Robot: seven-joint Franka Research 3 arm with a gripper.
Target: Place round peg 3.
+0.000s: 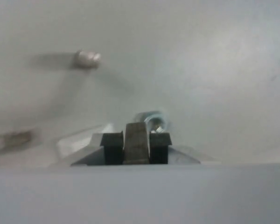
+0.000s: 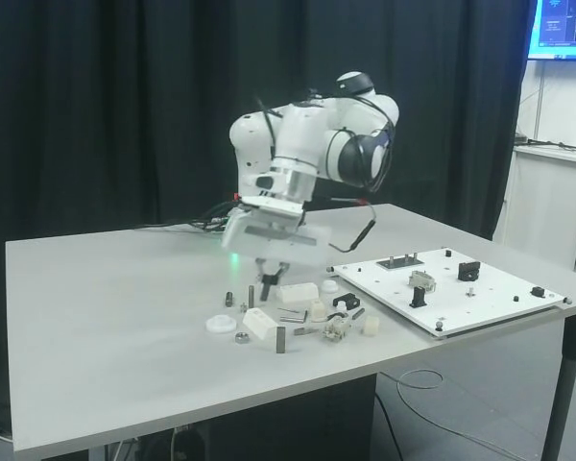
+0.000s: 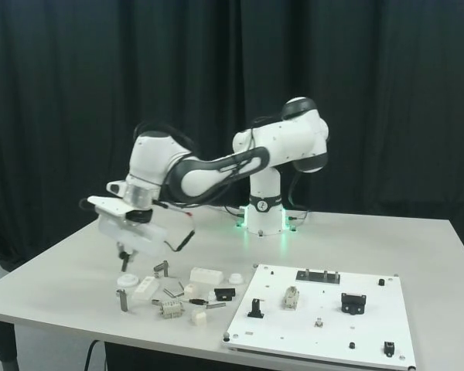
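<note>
Round peg [image 1: 136,142] btwn pincer [image 1: 136,148] fingers

Peg [image 1: 136,142] between tool [image 1: 136,148] fingers

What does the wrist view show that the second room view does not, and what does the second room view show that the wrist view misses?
Only the wrist view shows, close up, the gripper shut on a grey metal peg, with a small metal nut lying just beyond the fingertips.

Only the second room view shows the whole white robot arm, the white assembly board with its black fixtures, and the black curtain.

Both show the grey table and loose parts scattered on it.
</note>
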